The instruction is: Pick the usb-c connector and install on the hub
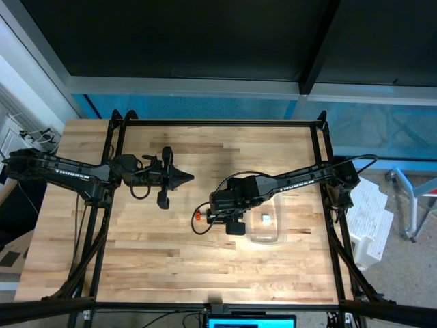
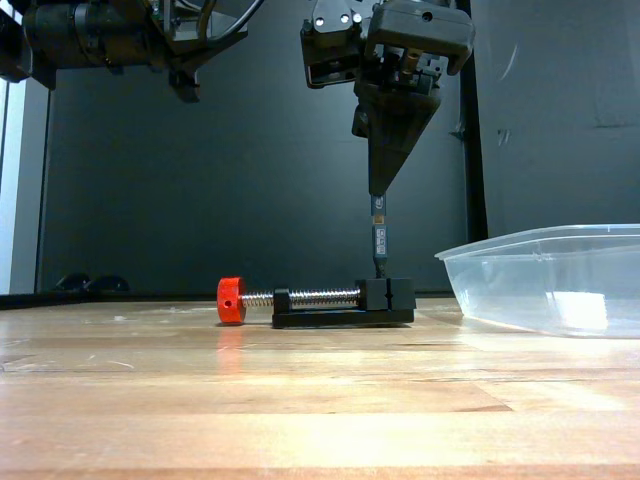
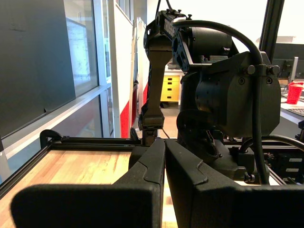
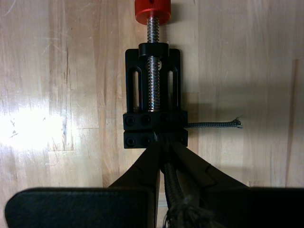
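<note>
My right gripper (image 2: pixel 377 185) points straight down, shut on the usb-c connector (image 2: pixel 378 235), which hangs upright. The connector's lower tip meets the top of a small black vise (image 2: pixel 345 303) with a red knob (image 2: pixel 230 300); how deep it sits I cannot tell. In the right wrist view the fingers (image 4: pixel 151 156) close around the braided cable (image 4: pixel 172 187) right at the vise's end block (image 4: pixel 155 129). The hub itself is hidden. My left gripper (image 1: pixel 186 178) hovers shut and holding nothing, left of the vise, its fingers (image 3: pixel 154 161) pressed together.
A clear plastic container (image 1: pixel 268 232) sits just right of the vise, with a small pale object (image 1: pixel 266 218) inside. A frayed cable end (image 4: pixel 213 125) sticks out sideways from the vise. A black frame (image 1: pixel 218 123) borders the wooden table.
</note>
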